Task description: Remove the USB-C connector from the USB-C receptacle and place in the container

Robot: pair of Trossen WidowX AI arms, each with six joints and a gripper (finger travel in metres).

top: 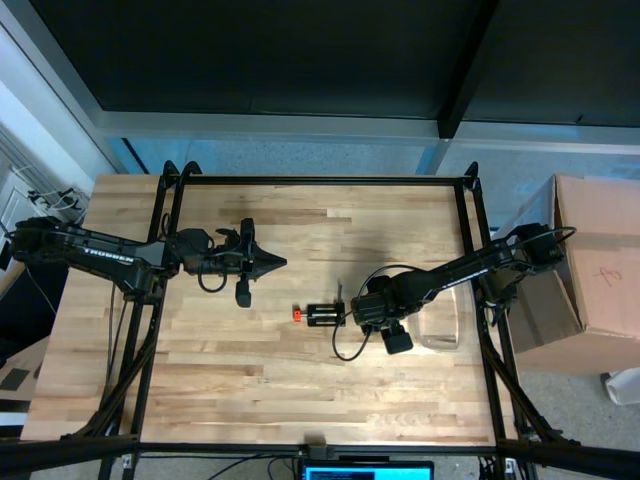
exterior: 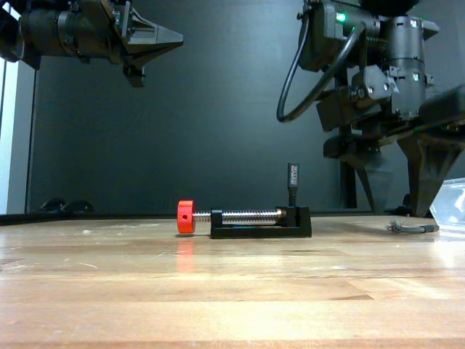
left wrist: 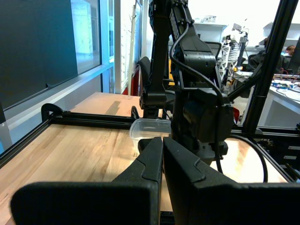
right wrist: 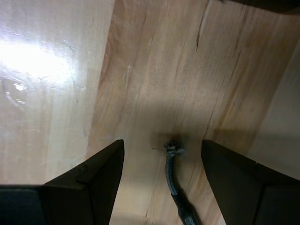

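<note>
Your USB-C connector [exterior: 293, 177] is standing upright in the USB-C receptacle [exterior: 296, 214]. Your left gripper [left wrist: 162, 140] is hovering well apart, jaws closed; your right gripper [right wrist: 161, 143] is hanging beside the container [top: 455, 312], jaws wide.

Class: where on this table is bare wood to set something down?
Free: near strip before the clamp; far wood beyond the shut left gripper, raised left of centre. Crowded: open right gripper over the cable end, between container and clamp, where the USB-C connector stands upright.

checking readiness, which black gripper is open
The right black gripper, fingers spread, low beside the black screw clamp; the left black gripper, raised at left, is shut. The black USB-C connector stands upright in the clamp.
</note>
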